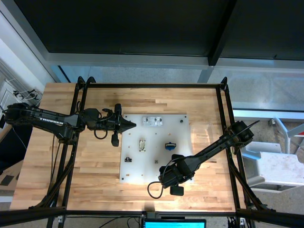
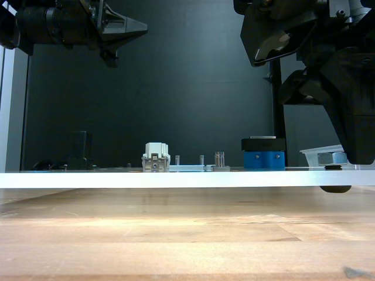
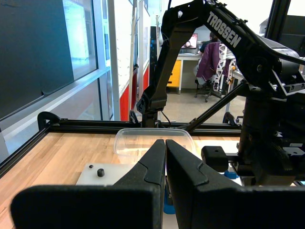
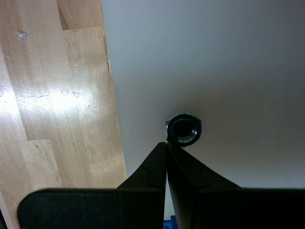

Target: Unfasten the M12 fastener and place in the container

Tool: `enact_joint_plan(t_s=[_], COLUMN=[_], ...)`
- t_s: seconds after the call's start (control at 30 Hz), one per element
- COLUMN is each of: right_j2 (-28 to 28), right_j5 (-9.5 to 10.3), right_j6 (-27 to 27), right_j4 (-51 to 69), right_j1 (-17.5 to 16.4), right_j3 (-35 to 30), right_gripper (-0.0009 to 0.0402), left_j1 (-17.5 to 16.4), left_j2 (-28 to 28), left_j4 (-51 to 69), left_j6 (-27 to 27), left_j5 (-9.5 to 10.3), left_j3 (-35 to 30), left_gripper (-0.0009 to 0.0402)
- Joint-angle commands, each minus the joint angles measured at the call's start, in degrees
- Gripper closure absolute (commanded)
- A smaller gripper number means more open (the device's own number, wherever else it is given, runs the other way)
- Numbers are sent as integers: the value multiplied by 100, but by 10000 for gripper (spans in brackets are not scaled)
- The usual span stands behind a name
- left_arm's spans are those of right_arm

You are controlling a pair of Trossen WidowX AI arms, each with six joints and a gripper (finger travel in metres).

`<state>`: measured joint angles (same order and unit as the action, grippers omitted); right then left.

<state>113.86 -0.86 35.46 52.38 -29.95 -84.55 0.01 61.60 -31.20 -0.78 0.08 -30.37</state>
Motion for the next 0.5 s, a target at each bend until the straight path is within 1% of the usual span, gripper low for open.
enact_joint_plan(t_s=[0.03, 0.17, 0.2, 0.23, 0.27, 0.3, 0.33, 0.37, 0.4, 0.5], right_j2=[0, -2, -11, -24, -55, -92, -136, -190, -227, -321], right_j5=[-63, -70, -125, -267, -614, -1021, -1360, -1578, -1635, -1604], right_j6=[9, -33, -96, -175, -133, 13, 170, 264, 284, 295], right_j4=[-39, -52, -33, 22, 136, 275, 402, 514, 575, 713], right_j1=[7, 9, 11, 13, 13, 13, 13, 13, 13, 22], right_j3=[0, 0, 0, 0, 0, -2, 0, -2, -2, -2], right_gripper=[393, 393, 393, 393, 393, 393, 393, 393, 393, 393], left_j1=[-2, -2, -2, 0, 0, 0, -2, 0, 0, 0], left_j2=[0, 0, 0, 0, 0, 0, 0, 0, 0, 0], left_j4=[-2, -4, -2, -2, -2, -2, -2, -2, -2, -2], left_j6=[2, 2, 2, 2, 2, 2, 2, 2, 2, 2], left_j5=[-2, -2, -2, -2, -2, -2, -2, -2, -2, -2], left_j3=[0, 0, 0, 0, 0, 0, 0, 0, 0, 0], left_gripper=[393, 393, 393, 393, 393, 393, 393, 393, 393, 393])
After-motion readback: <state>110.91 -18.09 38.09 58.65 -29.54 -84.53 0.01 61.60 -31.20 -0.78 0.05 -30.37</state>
